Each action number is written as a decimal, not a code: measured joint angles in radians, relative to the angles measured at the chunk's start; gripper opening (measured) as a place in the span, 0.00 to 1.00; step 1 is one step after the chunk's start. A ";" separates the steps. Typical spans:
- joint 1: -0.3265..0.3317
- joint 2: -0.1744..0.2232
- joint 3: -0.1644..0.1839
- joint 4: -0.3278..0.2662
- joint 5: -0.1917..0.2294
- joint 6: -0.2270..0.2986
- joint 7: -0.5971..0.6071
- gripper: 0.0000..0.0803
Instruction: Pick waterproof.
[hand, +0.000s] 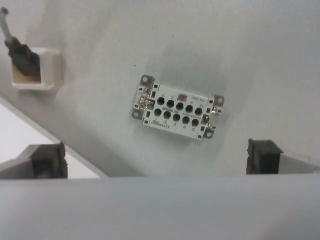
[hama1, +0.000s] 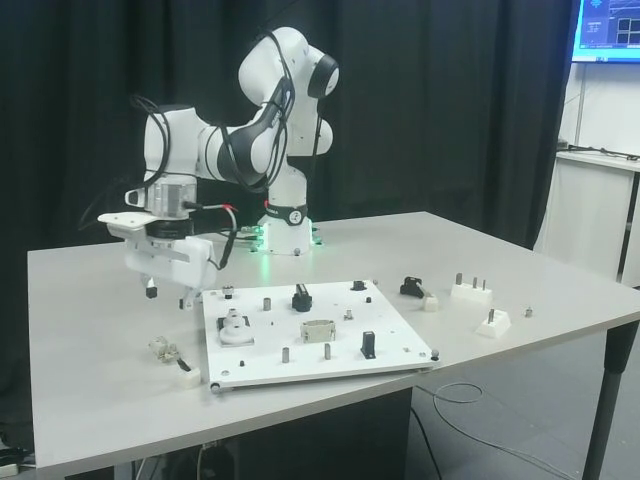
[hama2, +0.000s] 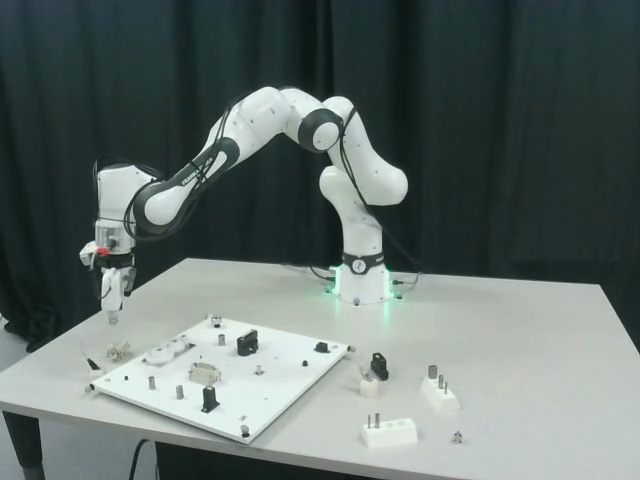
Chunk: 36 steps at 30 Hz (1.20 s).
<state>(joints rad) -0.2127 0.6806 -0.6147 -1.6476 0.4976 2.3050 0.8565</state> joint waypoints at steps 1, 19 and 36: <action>0.000 0.000 0.000 0.000 0.000 -0.001 -0.018 1.00; -0.002 -0.006 -0.018 0.000 0.000 -0.013 -0.499 1.00; -0.003 0.013 -0.007 0.004 0.006 0.006 -1.093 1.00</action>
